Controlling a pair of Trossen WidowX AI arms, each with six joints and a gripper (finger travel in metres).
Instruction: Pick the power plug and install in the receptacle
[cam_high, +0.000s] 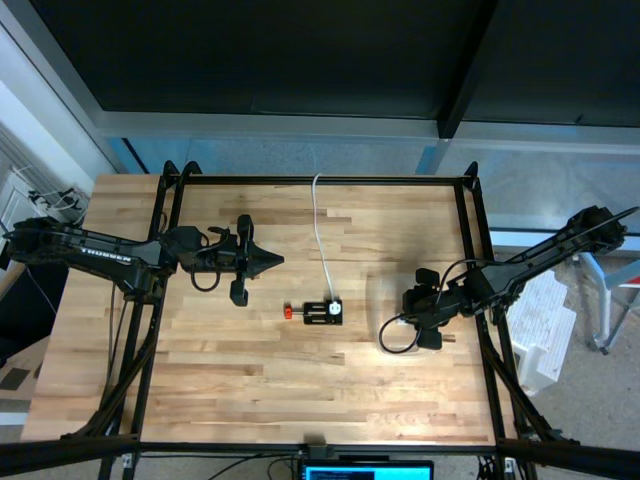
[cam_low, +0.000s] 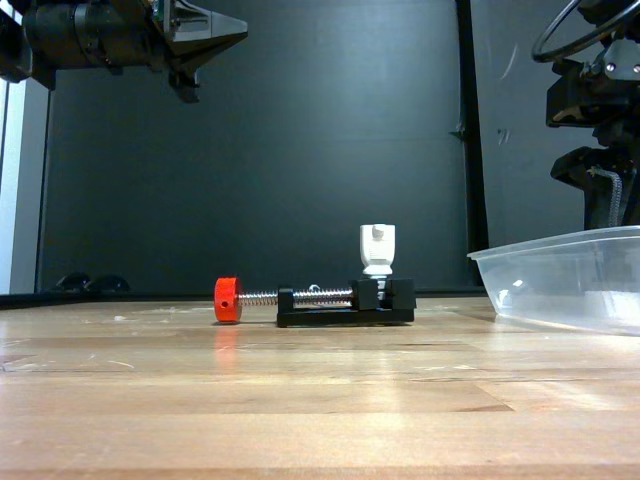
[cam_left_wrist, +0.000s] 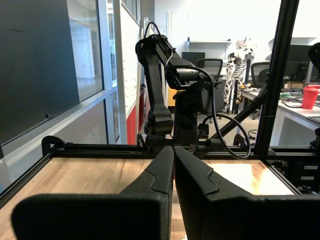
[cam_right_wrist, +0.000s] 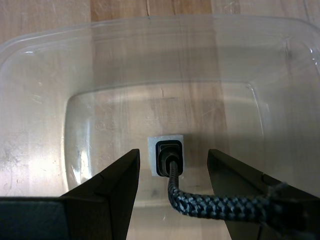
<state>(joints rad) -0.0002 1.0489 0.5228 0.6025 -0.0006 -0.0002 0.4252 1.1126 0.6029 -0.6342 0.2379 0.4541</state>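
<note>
1. There are two pincers. The left pincer (cam_high: 279, 261) hangs high above the left half of the counter (cam_high: 250, 380), its fingers pressed together on nothing.
2. The right pincer (cam_right_wrist: 173, 151) stands over one clear tray (cam_right_wrist: 40, 100) at the counter's right, fingers spread apart.
3. One black plug (cam_right_wrist: 167, 159) lies in the tray, set in one pale cube (cam_right_wrist: 152, 155). It sits between the two spread fingers and touches neither. One braided cable (cam_right_wrist: 215, 207) runs off from it.
4. One white receptacle (cam_low: 377, 245) stands upright in one black vise (cam_low: 340, 305) at mid-counter, well apart from the tray.
5. One orange-red knob (cam_low: 227, 299) caps the vise screw on the left arm's side.
6. One white cord (cam_high: 322, 240) runs from the receptacle to the counter's far edge.
</note>
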